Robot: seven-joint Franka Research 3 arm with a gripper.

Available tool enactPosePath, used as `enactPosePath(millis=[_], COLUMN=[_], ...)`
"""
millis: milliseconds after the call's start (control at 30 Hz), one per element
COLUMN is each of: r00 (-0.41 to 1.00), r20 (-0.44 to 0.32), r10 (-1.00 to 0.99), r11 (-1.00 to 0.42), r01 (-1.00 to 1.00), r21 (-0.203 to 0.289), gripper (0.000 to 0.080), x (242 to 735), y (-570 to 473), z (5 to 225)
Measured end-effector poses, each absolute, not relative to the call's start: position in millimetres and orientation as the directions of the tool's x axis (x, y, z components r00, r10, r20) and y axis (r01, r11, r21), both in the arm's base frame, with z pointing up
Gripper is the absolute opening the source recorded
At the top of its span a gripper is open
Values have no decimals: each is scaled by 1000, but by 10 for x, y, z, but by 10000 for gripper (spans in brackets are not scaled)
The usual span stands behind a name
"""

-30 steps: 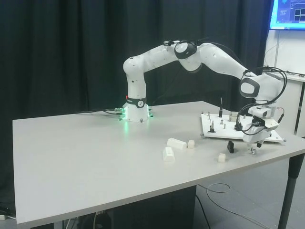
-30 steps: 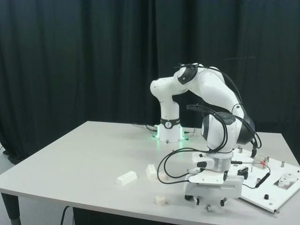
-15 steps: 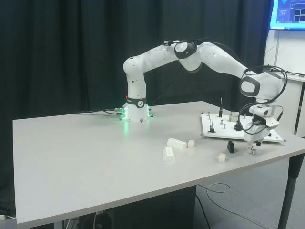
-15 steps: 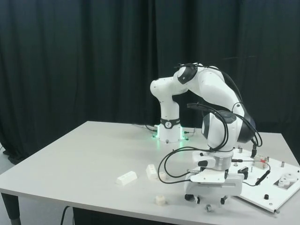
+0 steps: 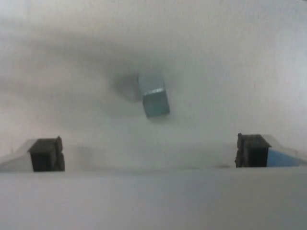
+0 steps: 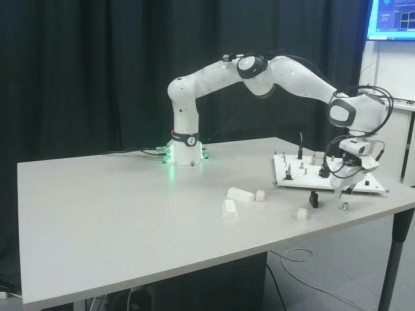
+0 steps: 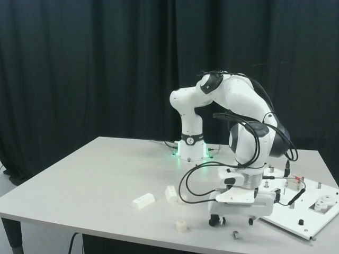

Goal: Remove Ethernet.

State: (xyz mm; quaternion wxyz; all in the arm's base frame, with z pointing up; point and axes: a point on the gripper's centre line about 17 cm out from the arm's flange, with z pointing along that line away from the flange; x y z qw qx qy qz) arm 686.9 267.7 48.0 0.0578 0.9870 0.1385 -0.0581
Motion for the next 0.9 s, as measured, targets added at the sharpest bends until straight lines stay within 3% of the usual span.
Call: enactPosePath(millis=[533,900], r00=[934,903], r20=[-233,-302], r10=[272,305], r11=[-950,-933], r01=[299,347], r21=[88,94], gripper=[800,800], x=[6556,6373], y=[2650,2557], z=[783,861])
